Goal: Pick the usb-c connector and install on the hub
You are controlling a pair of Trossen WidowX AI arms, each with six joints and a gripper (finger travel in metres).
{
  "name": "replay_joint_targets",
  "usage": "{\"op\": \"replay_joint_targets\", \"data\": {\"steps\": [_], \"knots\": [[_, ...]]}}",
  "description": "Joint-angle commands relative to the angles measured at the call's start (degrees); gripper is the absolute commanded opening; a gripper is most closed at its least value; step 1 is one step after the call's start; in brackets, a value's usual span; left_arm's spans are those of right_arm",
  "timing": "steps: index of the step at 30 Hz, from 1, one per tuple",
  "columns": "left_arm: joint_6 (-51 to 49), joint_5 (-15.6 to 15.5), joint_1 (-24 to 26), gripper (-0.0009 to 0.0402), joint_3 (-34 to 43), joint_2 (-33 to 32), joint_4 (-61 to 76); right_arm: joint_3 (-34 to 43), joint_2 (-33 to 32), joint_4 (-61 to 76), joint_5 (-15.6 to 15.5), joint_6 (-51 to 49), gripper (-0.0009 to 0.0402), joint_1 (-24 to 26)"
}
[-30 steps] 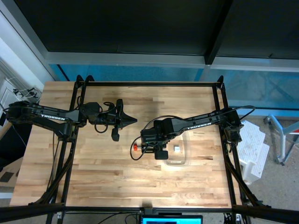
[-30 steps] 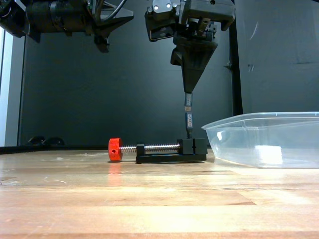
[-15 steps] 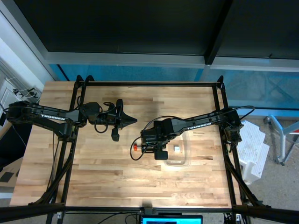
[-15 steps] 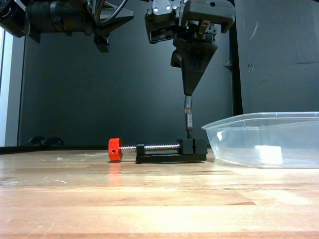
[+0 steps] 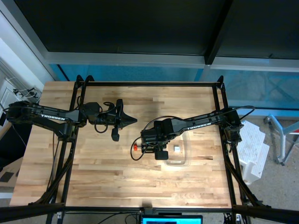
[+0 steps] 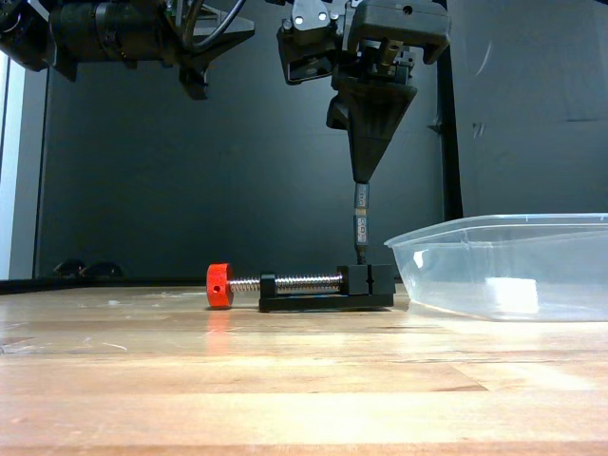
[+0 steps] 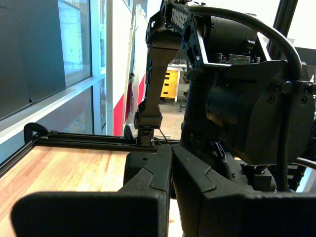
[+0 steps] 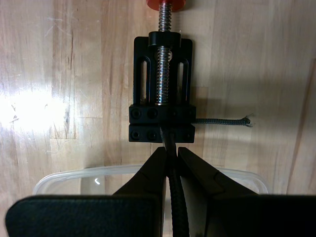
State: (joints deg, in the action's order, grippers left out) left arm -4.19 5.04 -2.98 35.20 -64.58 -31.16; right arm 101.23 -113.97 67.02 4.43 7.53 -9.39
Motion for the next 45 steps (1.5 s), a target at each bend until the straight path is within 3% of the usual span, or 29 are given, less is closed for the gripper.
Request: {"op": "replay_joint_targets", "data": {"steps": [1, 45], "knots": [[0.0, 0.0, 0.0, 0.0, 0.0, 0.0, 0.0, 0.0, 0.0, 0.0, 0.0, -0.5, 0.0, 0.0], [0.0, 0.0, 0.0, 0.0, 0.0, 0.0, 0.0, -4.2, 0.0, -5.2, -1.4, -1.9, 0.0, 0.1]]}}
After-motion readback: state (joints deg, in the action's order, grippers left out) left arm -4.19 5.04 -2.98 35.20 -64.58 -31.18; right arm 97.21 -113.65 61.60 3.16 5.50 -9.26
